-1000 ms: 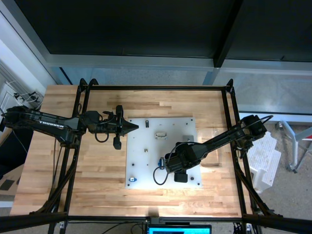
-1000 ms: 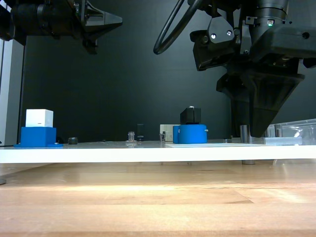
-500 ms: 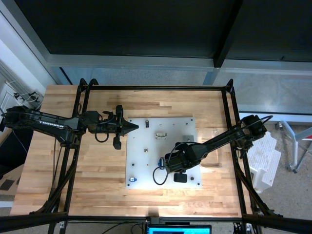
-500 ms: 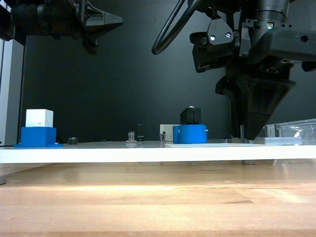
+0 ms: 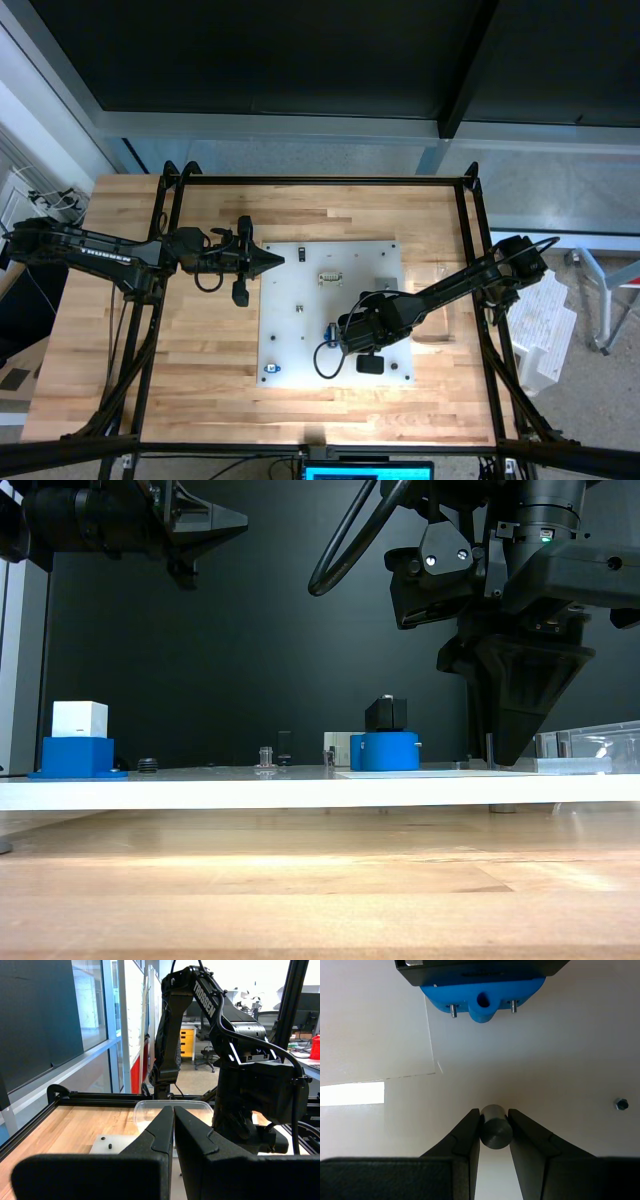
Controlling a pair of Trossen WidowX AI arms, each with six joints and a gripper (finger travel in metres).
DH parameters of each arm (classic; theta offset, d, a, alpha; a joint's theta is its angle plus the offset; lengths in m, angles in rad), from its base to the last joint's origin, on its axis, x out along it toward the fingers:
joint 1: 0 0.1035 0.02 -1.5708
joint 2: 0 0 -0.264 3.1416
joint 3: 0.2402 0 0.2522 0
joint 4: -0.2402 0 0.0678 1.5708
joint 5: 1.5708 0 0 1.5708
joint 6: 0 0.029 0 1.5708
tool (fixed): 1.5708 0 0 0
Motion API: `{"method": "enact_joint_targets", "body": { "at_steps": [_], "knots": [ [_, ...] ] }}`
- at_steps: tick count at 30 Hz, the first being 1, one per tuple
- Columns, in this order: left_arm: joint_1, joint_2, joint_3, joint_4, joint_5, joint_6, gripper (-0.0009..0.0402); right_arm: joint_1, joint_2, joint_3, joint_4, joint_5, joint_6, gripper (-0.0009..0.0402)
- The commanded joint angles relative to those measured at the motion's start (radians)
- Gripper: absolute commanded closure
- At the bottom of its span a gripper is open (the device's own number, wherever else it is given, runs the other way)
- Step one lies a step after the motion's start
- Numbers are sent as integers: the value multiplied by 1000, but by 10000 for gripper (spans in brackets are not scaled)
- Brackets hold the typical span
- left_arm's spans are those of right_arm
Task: Remove the 16mm cylinder and place in the container
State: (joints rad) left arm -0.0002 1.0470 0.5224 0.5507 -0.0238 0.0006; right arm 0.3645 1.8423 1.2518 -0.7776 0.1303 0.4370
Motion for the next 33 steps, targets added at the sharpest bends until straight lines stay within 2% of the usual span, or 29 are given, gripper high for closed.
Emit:
{"method": "enact_joint_targets", "body": {
  "at_steps": [1,15,33],
  "knots": [
    [0,0,0,0,0,0,393,0,-5,0,0,0,1,392],
    [0,0,0,0,0,0,393,0,-74,2,-29,0,1,392],
    [0,0,0,0,0,0,393,-3,-229,10,-120,0,2,391]
  ]
}}
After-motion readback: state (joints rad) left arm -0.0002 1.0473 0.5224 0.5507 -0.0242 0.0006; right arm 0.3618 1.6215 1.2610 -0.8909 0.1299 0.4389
